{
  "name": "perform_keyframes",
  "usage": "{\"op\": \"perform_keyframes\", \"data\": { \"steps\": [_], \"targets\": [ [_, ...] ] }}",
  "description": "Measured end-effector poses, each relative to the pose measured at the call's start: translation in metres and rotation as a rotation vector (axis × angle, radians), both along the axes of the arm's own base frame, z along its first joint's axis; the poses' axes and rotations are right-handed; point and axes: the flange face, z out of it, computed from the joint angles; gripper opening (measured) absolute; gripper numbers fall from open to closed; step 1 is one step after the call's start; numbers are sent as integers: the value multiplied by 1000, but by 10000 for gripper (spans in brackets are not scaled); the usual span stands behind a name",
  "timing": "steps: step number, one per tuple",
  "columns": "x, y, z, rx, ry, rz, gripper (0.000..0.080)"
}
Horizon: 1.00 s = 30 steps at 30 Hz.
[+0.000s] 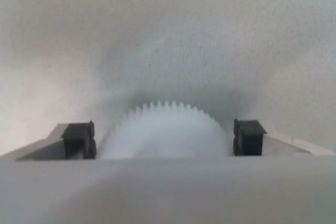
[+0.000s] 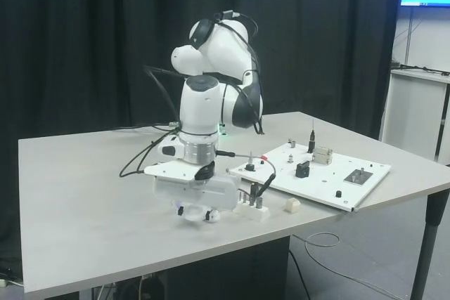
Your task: Insert large gear.
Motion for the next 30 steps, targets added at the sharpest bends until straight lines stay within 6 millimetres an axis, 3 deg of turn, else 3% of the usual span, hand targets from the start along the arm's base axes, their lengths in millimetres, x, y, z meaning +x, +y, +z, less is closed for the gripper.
{"op": "perform_keyframes", "data": {
  "steps": [11, 30],
  "targets": [
    [1, -1, 14, -10, 10, 12, 577],
    [-1, -5, 14, -11, 16, 9, 577]
  ]
}}
